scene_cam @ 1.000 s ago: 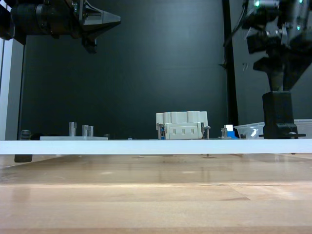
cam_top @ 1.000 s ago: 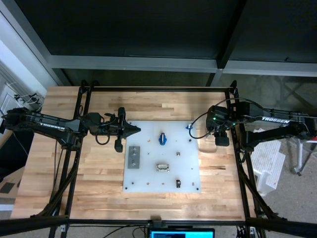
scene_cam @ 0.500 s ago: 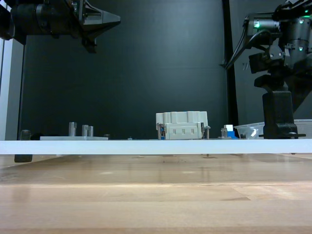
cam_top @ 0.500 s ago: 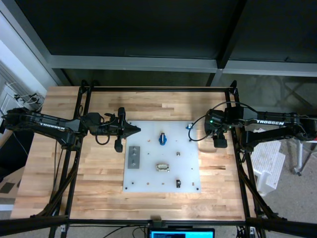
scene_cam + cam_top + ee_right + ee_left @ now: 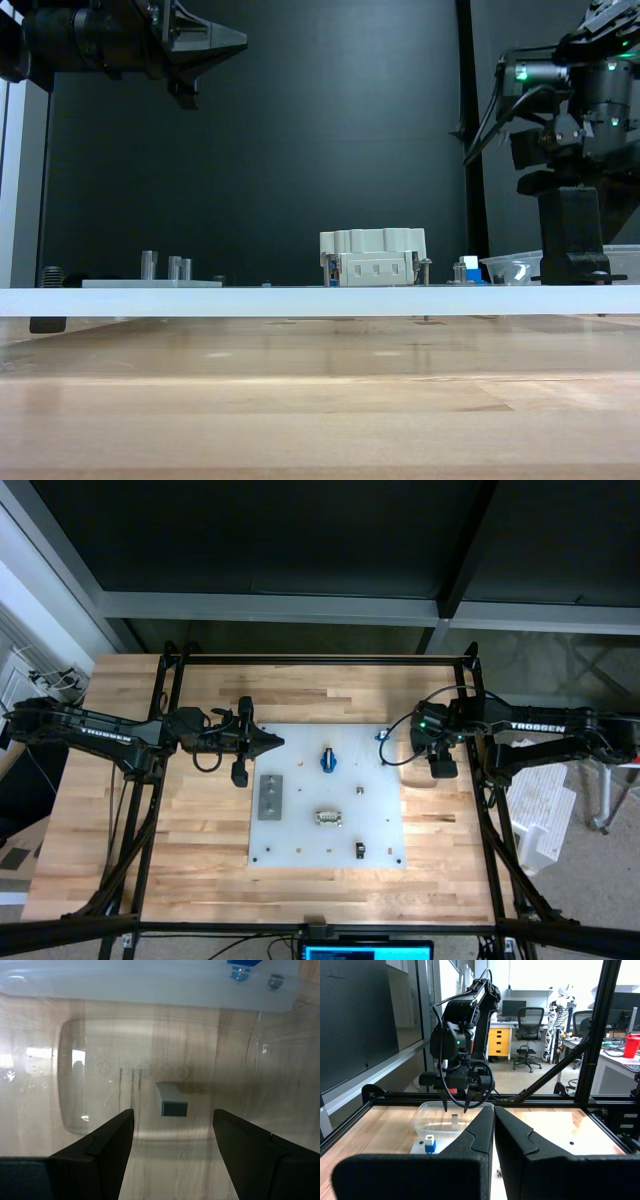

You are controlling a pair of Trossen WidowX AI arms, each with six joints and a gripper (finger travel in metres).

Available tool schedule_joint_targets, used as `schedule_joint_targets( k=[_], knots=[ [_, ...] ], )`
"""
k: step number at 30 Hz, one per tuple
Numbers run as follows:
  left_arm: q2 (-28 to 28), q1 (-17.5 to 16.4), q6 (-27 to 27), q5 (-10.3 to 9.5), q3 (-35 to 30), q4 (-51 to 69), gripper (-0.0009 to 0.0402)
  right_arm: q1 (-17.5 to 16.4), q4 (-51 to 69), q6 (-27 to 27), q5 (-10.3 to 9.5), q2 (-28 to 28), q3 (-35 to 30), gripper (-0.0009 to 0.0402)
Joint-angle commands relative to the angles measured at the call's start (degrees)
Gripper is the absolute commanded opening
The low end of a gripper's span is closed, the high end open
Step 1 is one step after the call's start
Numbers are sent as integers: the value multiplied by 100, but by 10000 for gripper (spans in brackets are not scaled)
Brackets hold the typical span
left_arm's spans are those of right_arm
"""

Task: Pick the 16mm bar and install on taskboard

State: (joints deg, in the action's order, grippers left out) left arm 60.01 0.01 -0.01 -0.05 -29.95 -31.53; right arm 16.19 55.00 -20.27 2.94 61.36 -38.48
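The fingers (image 5: 107,1145) of the right gripper (image 5: 172,1115) stand wide apart and hold nothing, pointing down into a clear tray (image 5: 65,1060). The small grey bar (image 5: 170,1099) lies on the tray's floor in line with the gap between them, not touched. The tray sits on the counter (image 5: 200,820) just beside the right edge of the taskboard (image 5: 300,840). The left gripper (image 5: 270,742) hangs in the air over the taskboard's far left corner, its fingers (image 5: 475,1142) pressed together and empty.

The right end effector (image 5: 171,1111), jaws apart, hangs above a grey bar (image 5: 170,1098) in a clear tray (image 5: 150,982).
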Motion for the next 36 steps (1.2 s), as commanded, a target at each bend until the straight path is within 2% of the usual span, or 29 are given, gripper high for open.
schedule_joint_targets(
  k=[1,10,26,36],
  knots=[
    [0,0,0,2,0,0,0,4,-105,-42,0,103,48,220],
    [0,0,0,2,0,0,0,9,-647,-275,33,111,428,220],
    [0,0,0,2,0,0,0,20,-658,-278,37,402,435,220],
    [0,0,0,2,0,0,0,22,-673,-275,50,400,437,220]
  ],
)
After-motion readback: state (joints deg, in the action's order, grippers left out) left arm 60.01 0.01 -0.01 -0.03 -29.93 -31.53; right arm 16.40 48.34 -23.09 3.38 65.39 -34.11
